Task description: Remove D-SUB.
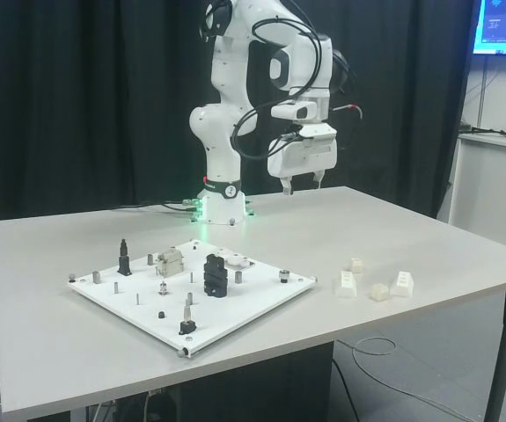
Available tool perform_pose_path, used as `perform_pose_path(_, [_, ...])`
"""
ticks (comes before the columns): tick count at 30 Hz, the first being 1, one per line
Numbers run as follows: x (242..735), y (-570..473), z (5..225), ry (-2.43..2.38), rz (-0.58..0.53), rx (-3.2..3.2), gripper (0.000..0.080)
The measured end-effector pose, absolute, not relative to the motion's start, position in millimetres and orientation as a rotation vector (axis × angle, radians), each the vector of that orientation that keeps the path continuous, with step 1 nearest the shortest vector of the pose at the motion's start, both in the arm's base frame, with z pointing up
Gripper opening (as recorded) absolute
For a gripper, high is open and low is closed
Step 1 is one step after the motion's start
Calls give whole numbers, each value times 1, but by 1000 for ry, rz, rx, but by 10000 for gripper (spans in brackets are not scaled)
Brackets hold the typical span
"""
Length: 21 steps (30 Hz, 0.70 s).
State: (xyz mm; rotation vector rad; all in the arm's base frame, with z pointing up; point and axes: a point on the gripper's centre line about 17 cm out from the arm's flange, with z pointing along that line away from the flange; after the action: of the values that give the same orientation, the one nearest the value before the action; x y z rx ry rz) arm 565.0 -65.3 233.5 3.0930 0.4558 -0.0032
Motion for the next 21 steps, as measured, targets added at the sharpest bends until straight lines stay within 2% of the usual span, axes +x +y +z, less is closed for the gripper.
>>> perform_pose_path(21, [570, -63, 234, 459, 16, 3091, 800])
